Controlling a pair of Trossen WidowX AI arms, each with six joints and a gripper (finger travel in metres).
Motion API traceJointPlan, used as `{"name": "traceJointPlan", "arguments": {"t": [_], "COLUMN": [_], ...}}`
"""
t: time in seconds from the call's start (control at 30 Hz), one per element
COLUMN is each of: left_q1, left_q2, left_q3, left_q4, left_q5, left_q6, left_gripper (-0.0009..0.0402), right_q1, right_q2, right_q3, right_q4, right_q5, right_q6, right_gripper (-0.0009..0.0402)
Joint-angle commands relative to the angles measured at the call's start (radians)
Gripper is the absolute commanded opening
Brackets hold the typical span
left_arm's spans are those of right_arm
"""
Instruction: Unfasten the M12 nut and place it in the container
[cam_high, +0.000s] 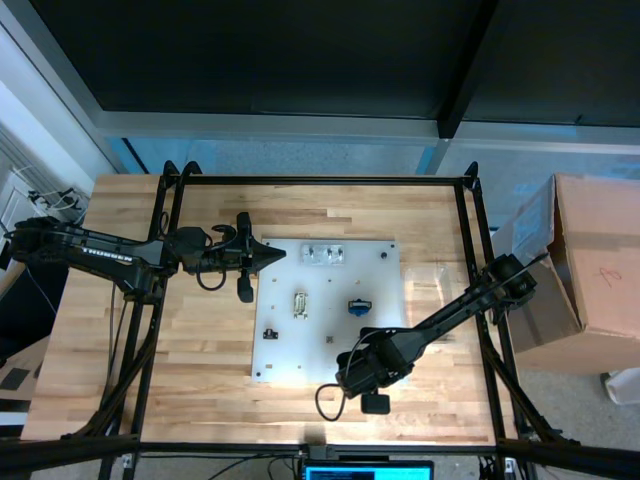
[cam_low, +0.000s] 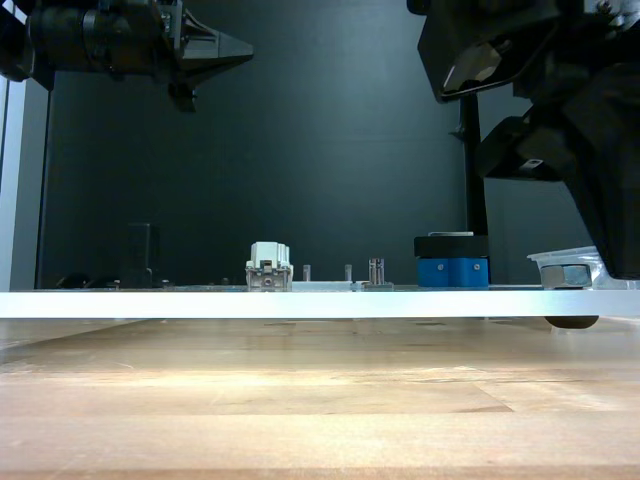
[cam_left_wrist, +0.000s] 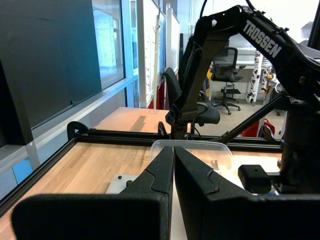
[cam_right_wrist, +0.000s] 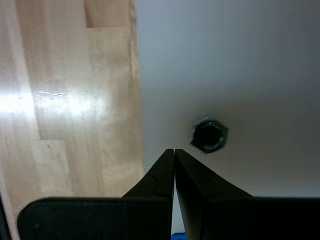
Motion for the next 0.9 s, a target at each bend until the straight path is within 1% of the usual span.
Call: {"name": "traceJointPlan", "arguments": {"t": [0.03, 0.13, 0.37, 0.7, 0.77, 0.8, 0.87, 0.9], "left_q1": [0.000, 0.000, 0.000, 0.000, 0.000, 0.000, 0.000, 0.000], "left_q2": [0.000, 0.000, 0.000, 0.000, 0.000, 0.000, 0.000, 0.000], "left_q3": [0.000, 0.000, 0.000, 0.000, 0.000, 0.000, 0.000, 0.000], "left_q4": [0.000, 0.000, 0.000, 0.000, 0.000, 0.000, 0.000, 0.000], "left_q5": [0.000, 0.000, 0.000, 0.000, 0.000, 0.000, 0.000, 0.000], "left_q6": [0.000, 0.000, 0.000, 0.000, 0.000, 0.000, 0.000, 0.000], "left_gripper": [0.0000, 0.0000, 0.0000, 0.0000, 0.0000, 0.0000, 0.0000, 0.0000], "right_q1": [0.000, -0.001, -0.001, -0.001, -0.001, -0.001, -0.001, 0.000], "right_q2": [-0.001, -0.002, -0.002, -0.003, -0.003, -0.007, -0.016, -0.023], "right_q3": [0.000, 0.000, -0.001, -0.001, -0.001, -0.001, 0.000, 0.002], "right_q4": [0.000, 0.000, -0.012, -0.014, -0.024, -0.038, -0.085, -0.108], "right_q5": [0.011, 0.014, 0.040, 0.049, 0.086, 0.122, 0.238, 0.285], "right_q6": [0.003, 0.008, 0.008, 0.011, 0.004, 0.006, 0.037, 0.048], "right_gripper": [0.0000, 0.0000, 0.0000, 0.0000, 0.0000, 0.0000, 0.0000, 0.0000]}}
